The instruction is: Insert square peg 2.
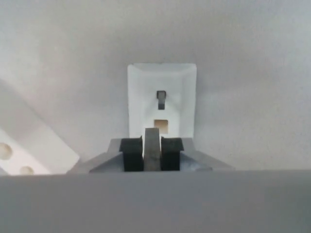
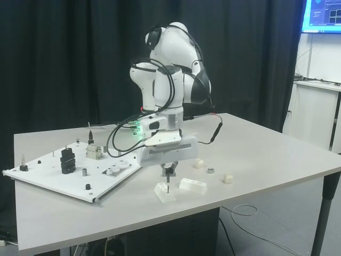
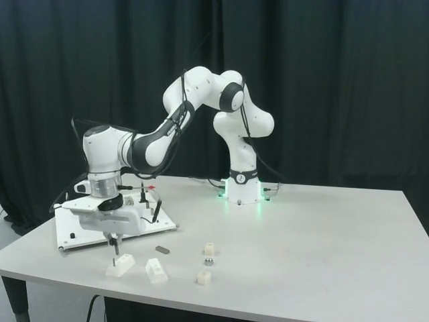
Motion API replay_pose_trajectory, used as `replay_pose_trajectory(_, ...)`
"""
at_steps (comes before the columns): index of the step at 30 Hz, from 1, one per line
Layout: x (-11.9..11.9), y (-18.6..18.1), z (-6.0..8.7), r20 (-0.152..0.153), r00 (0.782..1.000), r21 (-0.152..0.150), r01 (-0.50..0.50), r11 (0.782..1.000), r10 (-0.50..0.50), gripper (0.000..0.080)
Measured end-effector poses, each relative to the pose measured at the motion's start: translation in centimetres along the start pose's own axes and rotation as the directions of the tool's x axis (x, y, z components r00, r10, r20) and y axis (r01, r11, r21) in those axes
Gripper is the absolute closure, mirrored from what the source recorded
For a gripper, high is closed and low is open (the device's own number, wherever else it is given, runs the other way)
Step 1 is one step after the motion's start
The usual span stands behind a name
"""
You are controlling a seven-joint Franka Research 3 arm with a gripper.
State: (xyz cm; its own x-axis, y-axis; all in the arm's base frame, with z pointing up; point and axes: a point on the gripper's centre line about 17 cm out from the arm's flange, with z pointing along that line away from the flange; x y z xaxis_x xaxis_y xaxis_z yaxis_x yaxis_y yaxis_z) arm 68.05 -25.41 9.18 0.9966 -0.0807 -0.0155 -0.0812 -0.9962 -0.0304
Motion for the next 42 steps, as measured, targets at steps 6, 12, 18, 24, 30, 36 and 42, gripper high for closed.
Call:
replay_pose_trajectory(6, 0.5, -0.3, -1.4, -0.018, 1.0, -0.004, 0.005, 1.0, -0.005, 0.0728)
replay_pose_trajectory(12, 0.7, -0.3, -2.0, -0.025, 1.0, -0.011, 0.008, 1.0, -0.008, 0.0728)
replay_pose_trajectory(18, 0.8, -0.3, -2.2, -0.027, 1.0, -0.016, 0.009, 1.0, -0.009, 0.0728)
replay_pose_trajectory(24, 0.8, -0.4, -2.2, -0.027, 1.0, -0.017, 0.011, 1.0, -0.012, 0.0728)
replay_pose_trajectory(30, 0.9, -0.6, -2.3, -0.028, 1.0, -0.017, 0.013, 1.0, -0.014, 0.0728)
replay_pose_trajectory(36, 0.9, -0.7, -2.3, -0.029, 0.999, -0.017, 0.015, 1.0, -0.015, 0.0728)
replay_pose_trajectory(42, 1.0, -0.6, -2.3, -0.03, 0.999, -0.018, 0.014, 1.0, -0.015, 0.0728)
